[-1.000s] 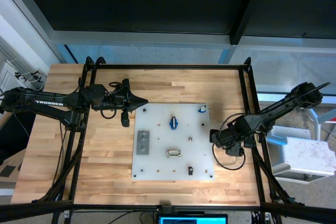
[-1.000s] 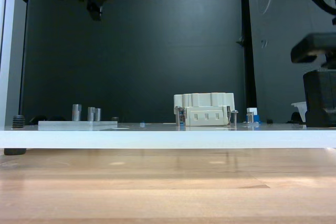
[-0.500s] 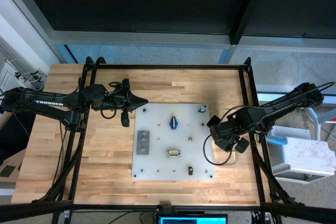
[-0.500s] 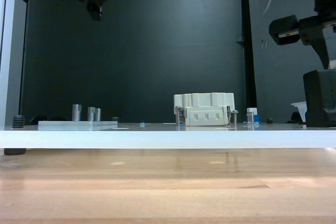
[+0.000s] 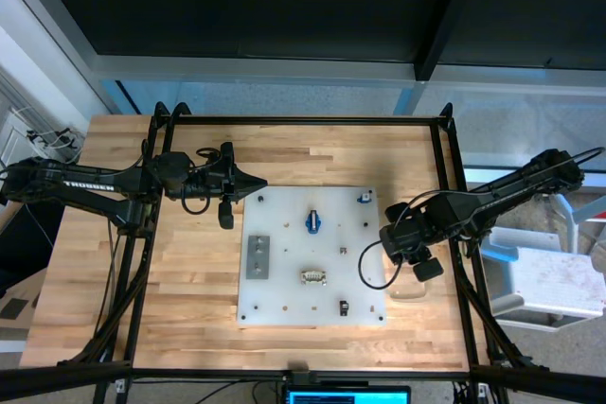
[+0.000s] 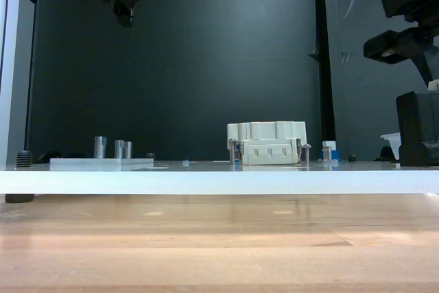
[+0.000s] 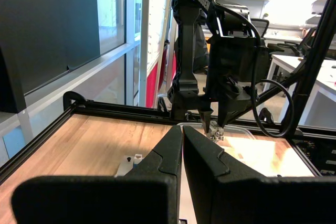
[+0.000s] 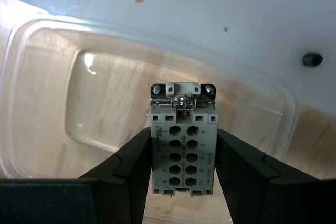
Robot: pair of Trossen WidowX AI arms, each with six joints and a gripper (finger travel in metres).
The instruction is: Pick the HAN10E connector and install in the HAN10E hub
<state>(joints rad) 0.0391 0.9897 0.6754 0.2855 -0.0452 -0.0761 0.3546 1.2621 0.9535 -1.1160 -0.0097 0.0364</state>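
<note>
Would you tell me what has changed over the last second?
The right gripper, shut on the HAN10E connector, has risen above the clear tray beside the white board, uncovering the tray in the high view. The left gripper stays parked, shut, at the board's far left corner; the HAN10E hub is unchanged.
</note>
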